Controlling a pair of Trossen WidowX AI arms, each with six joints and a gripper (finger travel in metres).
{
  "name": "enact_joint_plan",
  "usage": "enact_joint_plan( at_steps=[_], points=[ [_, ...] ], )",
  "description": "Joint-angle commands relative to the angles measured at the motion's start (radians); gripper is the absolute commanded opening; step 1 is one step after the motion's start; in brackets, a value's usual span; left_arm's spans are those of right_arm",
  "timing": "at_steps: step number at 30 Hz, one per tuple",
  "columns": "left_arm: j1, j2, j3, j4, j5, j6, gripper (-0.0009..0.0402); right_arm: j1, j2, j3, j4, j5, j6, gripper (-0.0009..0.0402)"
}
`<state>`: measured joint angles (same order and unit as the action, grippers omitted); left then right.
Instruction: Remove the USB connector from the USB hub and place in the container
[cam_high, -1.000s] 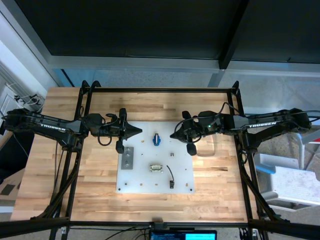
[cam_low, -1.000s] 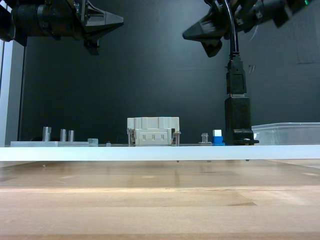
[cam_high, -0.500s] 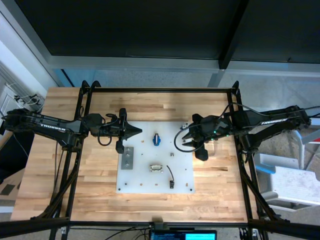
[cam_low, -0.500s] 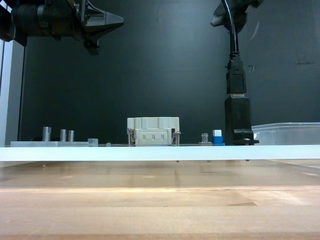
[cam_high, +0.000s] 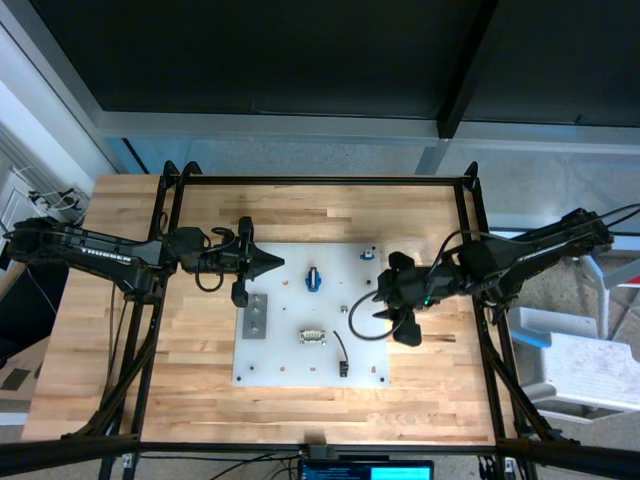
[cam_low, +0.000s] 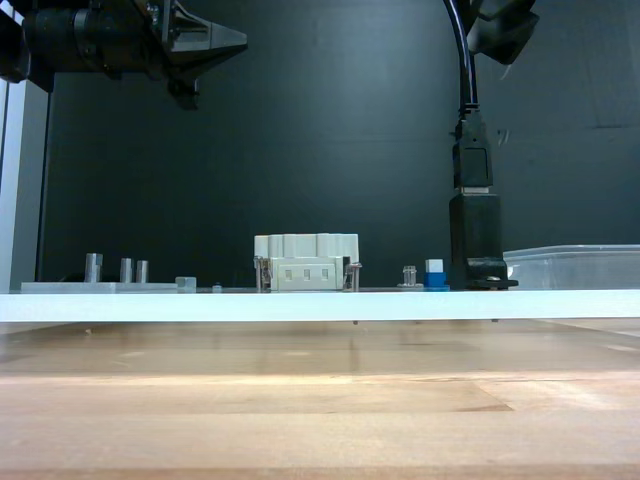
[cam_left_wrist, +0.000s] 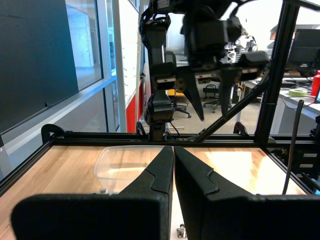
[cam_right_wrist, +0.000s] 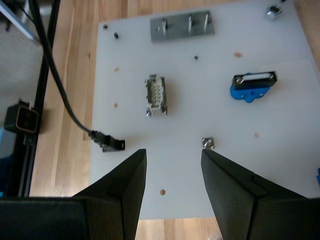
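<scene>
Filling the background are a dark wall and, in the left wrist view, a glass partition (cam_left_wrist: 100, 55) in an office-like room. Below it lies a pale wooden worktop (cam_high: 130, 350) ringed by a black frame (cam_high: 320, 181). A white board (cam_high: 270, 360) sits at its centre, matt and flat.

The left gripper (cam_high: 268, 263) hangs parked over the board's far left corner, its jaws pressed together on nothing. The right gripper (cam_high: 380, 312) hovers high over the right side of the board. Its jaws are spread wide and empty, with the board showing plainly between them in its own wrist view.

The clear tub (cam_low: 575, 262) rests on the wood just off the board's right edge, near the right arm.

On the board are a grey block with pins (cam_high: 258, 320), a pale multi-pin socket (cam_high: 312, 337) and a blue plug (cam_high: 314, 279). The small black hub (cam_low: 474, 235) stands near the front right.

The USB connector (cam_low: 470, 165) is seated upright in the hub, and its thin cable curls upward from it.

I judge this to be the approach: nothing is gripped and the plug is not yet out. The next move calls for lowering the open jaws to straddle the plug body, closing firmly, and pulling straight up. A skewed pull might drag the hub or slip onto the cable.
</scene>
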<state>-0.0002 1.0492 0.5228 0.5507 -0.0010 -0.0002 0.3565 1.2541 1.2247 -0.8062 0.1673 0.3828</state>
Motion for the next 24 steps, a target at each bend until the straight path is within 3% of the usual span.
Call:
enact_joint_plan(
  at_steps=[1, 8, 24],
  points=[
    [0.000, 0.000, 0.000, 0.000, 0.000, 0.000, 0.0001, 0.045, 0.037, 0.020, -0.017, 0.029, 0.032, 0.0152],
    [0.000, 0.000, 0.000, 0.000, 0.000, 0.000, 0.0001, 0.120, 0.121, 0.043, -0.023, 0.056, 0.080, 0.0151],
    [0.000, 0.000, 0.000, 0.000, 0.000, 0.000, 0.0001, 0.218, 0.302, 0.103, -0.020, 0.104, 0.156, 0.0151]
  ],
)
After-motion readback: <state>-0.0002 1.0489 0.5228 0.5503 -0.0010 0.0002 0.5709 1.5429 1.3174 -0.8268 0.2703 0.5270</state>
